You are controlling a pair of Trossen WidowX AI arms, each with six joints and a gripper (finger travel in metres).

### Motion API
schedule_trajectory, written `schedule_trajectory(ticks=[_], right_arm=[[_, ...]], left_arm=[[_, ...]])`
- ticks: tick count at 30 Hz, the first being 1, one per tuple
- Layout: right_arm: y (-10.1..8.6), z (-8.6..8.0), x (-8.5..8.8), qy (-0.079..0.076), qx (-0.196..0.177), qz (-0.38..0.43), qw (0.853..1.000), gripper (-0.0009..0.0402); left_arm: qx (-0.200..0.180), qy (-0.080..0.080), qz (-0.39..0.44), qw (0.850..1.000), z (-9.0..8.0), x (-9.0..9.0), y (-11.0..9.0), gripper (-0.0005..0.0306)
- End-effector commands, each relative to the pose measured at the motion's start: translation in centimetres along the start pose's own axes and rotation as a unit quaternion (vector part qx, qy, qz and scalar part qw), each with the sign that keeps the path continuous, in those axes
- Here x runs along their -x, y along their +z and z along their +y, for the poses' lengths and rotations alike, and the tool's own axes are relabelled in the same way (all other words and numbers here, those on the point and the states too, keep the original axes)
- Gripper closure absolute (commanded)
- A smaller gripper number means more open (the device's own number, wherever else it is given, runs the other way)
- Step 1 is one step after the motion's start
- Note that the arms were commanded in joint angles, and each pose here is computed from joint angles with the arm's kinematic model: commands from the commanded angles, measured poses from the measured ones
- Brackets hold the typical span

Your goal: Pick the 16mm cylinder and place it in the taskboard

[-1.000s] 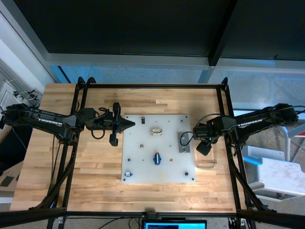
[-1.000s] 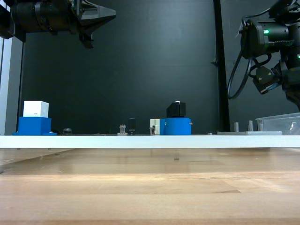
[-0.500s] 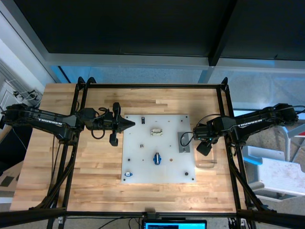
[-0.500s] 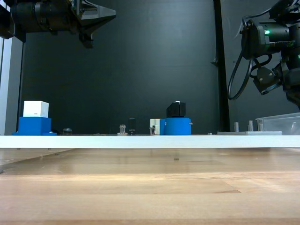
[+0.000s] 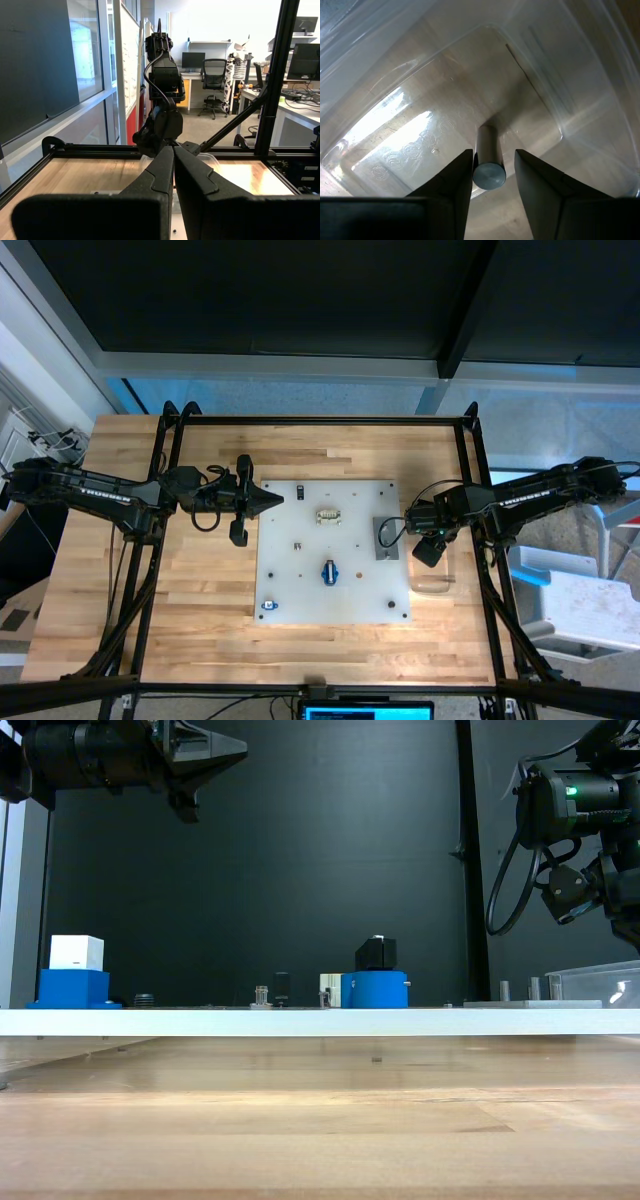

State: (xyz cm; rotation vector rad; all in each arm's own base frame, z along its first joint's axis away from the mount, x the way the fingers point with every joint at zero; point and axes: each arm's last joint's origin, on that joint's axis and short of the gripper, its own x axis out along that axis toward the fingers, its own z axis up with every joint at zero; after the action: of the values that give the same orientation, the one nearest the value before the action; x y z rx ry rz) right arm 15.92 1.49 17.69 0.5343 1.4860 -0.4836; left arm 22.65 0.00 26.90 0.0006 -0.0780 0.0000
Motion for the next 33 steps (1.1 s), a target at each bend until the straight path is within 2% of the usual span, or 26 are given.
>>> schedule_trajectory(ticks=[1,11,20,27,33], right_arm=[[0.0,0.0,0.0,0.001,0.000,-0.001,1.000,0.0306],[0.0,0.0,0.0,0.001,0.003,-0.001,1.000,0.0347],[0.0,0.1,0.1,0.005,0.003,0.000,1.000,0.0359],[0.2,0.3,1.2,0.006,0.011,0.000,1.000,0.0359],[0.3,0.6,2.6,0.023,0.014,0.000,1.000,0.0359]], left_arm=[[0.000,0.000,0.000,1.000,0.0,0.0,0.0,0.0300],[0.000,0.000,0.000,1.000,0.0,0.0,0.0,0.0300],[0.000,0.000,0.000,1.000,0.0,0.0,0.0,0.0300],[0.000,0.000,0.000,1.000,0.0,0.0,0.0,0.0300],[0.000,0.000,0.000,1.000,0.0,0.0,0.0,0.0300]])
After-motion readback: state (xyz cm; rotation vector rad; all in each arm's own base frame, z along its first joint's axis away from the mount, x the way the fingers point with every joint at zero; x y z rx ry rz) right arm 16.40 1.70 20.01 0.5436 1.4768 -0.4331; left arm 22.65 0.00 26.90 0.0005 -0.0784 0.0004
